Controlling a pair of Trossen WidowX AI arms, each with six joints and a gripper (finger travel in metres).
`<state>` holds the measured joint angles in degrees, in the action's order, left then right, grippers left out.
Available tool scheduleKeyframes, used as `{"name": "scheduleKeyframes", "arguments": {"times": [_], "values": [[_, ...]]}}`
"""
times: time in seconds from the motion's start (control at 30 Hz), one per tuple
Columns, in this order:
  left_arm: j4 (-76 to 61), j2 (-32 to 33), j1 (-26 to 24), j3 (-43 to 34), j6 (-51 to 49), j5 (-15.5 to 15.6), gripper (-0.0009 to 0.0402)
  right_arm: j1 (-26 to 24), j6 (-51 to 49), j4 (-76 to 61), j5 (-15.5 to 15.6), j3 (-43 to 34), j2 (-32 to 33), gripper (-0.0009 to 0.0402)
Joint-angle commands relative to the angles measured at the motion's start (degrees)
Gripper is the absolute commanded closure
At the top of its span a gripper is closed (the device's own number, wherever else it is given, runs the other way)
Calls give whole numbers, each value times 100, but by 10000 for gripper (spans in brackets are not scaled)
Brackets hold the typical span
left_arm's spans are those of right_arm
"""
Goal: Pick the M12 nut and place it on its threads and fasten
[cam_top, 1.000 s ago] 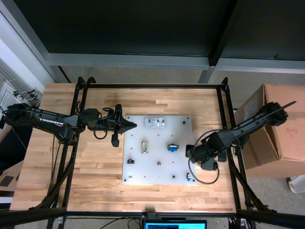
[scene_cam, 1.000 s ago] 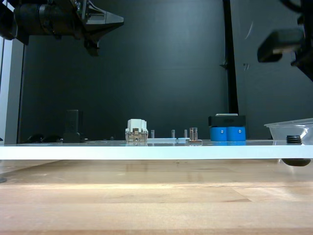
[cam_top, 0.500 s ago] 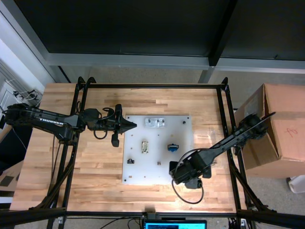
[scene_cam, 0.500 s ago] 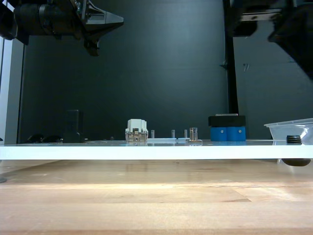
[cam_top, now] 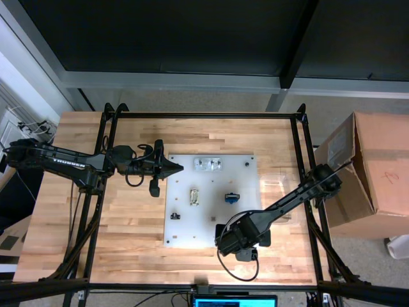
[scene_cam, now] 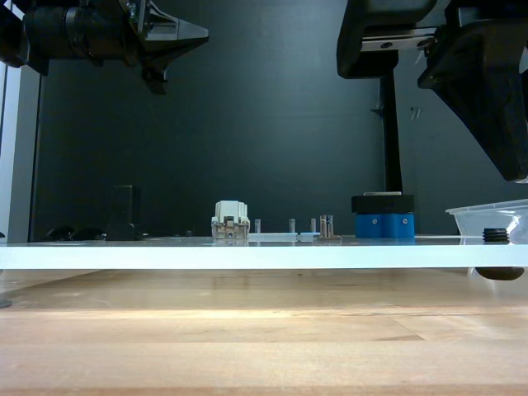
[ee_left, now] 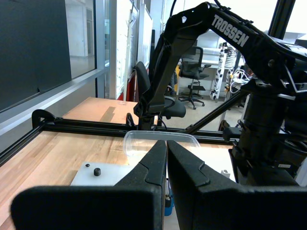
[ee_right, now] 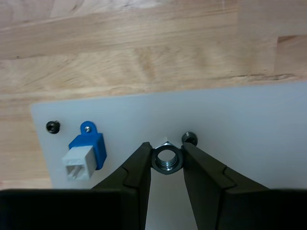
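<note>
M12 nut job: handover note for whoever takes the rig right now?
Left gripper: shut, empty, raised over the board's far left edge.
Right gripper: shut on the M12 nut, raised above the board's near edge.
Stud: bare, ribs showing in the low view.
Done: nut picked.
Left: set it on the stud, then thread it down.

Silver M12 nut clamped in rt hand.
</note>
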<state>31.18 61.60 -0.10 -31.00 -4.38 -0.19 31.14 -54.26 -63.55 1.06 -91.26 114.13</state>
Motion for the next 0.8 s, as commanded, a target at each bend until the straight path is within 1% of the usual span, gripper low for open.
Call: {"name": "scheduleKeyframes", "arguments": {"times": [0.03, 0.53, 0.8], "values": [[0, 0, 2, 0, 2, 0, 393, -15, -2, 2, -22, -101, 101, 368], [0, 0, 0, 0, 2, 0, 393, -85, 7, 127, 0, -166, 431, 369], [0, 0, 2, 0, 0, 0, 393, -103, 291, 201, 4, -87, 461, 368]]}}
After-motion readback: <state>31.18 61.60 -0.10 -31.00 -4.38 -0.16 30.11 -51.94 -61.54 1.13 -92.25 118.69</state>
